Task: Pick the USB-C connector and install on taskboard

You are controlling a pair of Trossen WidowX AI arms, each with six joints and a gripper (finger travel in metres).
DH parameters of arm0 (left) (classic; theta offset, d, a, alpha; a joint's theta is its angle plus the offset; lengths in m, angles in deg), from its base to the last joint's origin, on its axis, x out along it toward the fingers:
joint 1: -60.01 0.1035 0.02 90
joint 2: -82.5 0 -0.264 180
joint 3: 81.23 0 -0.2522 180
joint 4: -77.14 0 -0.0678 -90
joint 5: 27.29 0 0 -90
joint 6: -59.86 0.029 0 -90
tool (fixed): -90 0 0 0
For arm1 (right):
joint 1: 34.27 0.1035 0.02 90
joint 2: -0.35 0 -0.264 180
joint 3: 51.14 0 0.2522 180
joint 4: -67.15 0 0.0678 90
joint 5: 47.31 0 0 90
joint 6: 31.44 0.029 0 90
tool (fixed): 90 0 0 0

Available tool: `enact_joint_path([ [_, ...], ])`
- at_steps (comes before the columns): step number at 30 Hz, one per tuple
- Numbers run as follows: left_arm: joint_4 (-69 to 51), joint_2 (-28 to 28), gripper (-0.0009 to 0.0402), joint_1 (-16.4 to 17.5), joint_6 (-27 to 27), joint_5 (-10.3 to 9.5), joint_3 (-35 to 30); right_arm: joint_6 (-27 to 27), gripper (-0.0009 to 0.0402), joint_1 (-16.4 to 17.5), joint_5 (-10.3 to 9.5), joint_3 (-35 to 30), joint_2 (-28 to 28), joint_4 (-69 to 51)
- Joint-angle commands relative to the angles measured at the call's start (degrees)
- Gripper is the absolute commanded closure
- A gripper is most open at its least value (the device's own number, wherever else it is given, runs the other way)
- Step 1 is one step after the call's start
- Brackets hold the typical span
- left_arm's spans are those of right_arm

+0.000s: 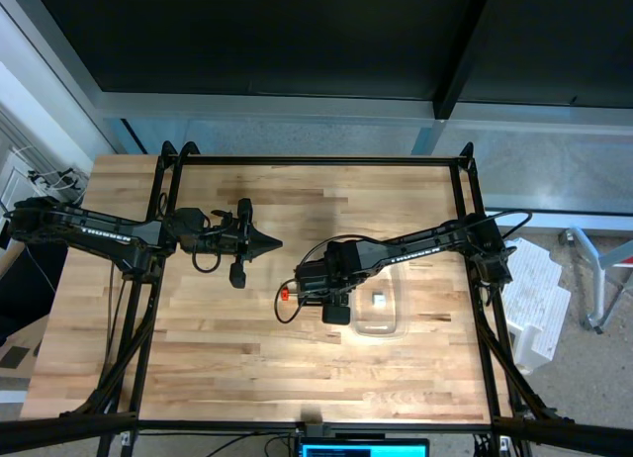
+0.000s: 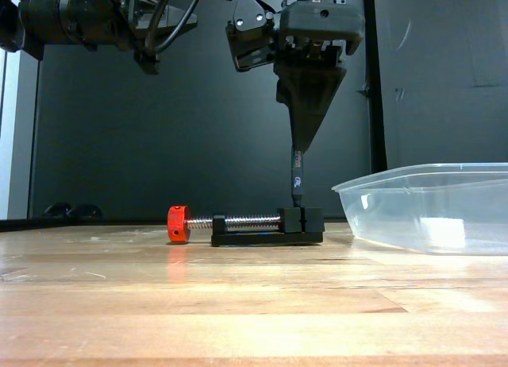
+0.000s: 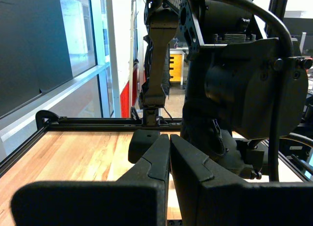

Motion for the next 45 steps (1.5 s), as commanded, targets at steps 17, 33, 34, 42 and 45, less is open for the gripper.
enact_joint_path([
  [17, 0.0, 0.0, 0.0393, 0.0, 0.0, -0.02, 0.0, -0.2, 0.0212, 0.0, 0.15, -0.2, 4.6, -1.5],
  [33, 0.0, 0.0, 0.0393, 0.0, 0.0, 0.0, 0.0, -1.5, 0.0213, -0.2, 1.79, 10.6, 15.4, 13.8],
  [34, 0.0, 0.0, 0.0393, 0.0, 0.0, 0.0, 0.0, -1.5, 0.0213, -0.3, 1.84, 12.4, 16.9, 16.5],
  [42, 0.0, 0.0, 0.0393, 0.0, 0.0, -0.02, 0.0, -3.2, 0.0213, -1.6, 1.77, 26.8, 28.7, 38.5],
  [45, 0.0, 0.0, 0.0393, 0.0, 0.0, 0.0, 0.0, -4.5, 0.0213, -2.4, 1.62, 31.5, 32.5, 44.9],
])
